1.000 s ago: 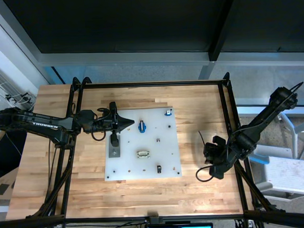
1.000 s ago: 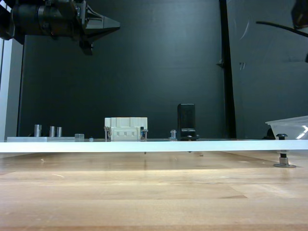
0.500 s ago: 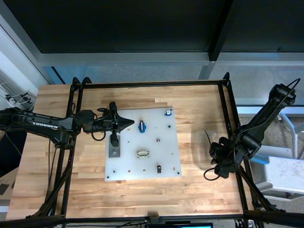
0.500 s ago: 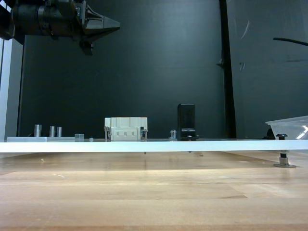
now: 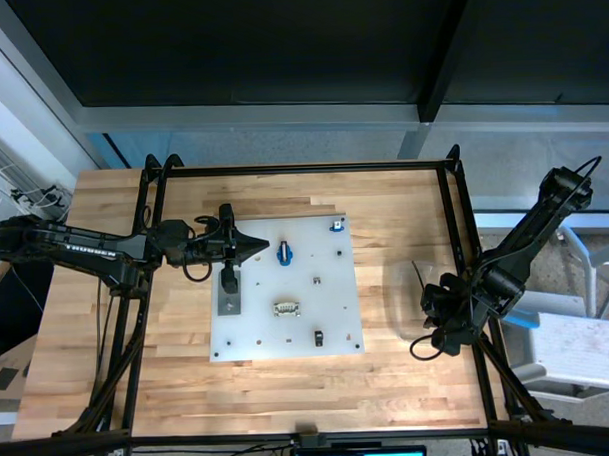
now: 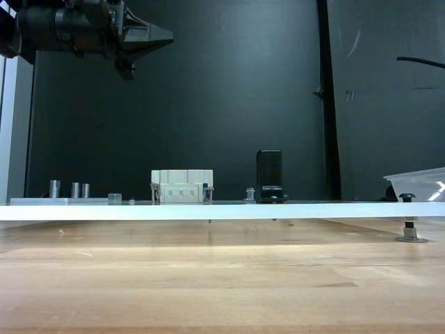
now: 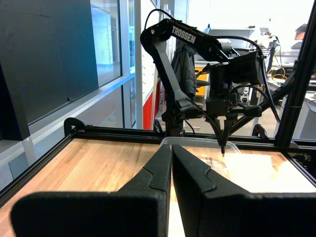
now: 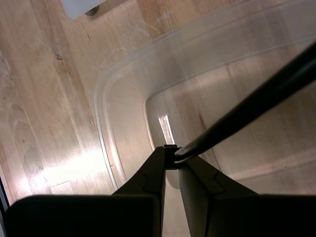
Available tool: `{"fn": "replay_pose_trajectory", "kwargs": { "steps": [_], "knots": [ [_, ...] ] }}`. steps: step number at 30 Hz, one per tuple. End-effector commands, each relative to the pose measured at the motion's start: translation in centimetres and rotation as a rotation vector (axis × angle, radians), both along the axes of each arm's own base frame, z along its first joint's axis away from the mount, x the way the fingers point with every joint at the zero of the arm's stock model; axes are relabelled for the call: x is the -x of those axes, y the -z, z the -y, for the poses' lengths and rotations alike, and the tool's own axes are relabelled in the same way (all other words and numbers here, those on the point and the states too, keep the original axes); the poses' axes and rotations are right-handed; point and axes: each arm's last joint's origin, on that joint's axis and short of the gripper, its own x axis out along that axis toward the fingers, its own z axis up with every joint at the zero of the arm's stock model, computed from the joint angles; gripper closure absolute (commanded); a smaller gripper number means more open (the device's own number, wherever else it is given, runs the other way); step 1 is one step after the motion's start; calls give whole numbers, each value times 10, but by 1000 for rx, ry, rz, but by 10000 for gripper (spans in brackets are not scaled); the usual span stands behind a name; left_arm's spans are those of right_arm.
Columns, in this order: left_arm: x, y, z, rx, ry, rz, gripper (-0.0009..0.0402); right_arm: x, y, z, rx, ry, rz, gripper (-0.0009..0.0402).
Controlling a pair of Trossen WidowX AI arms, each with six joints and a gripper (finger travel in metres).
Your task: Remove the USB connector from the USB hub and place in the container
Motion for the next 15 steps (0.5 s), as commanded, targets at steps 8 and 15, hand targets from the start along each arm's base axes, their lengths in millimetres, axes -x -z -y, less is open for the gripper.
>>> {"fn": "replay_pose_trajectory", "kwargs": {
  "steps": [8,15],
  "knots": [
    [0,0,0,0,0,0,392,0,0,0,-1,2,0,312],
    [0,0,0,0,0,0,392,0,0,0,-1,2,0,268]
  ]
}}
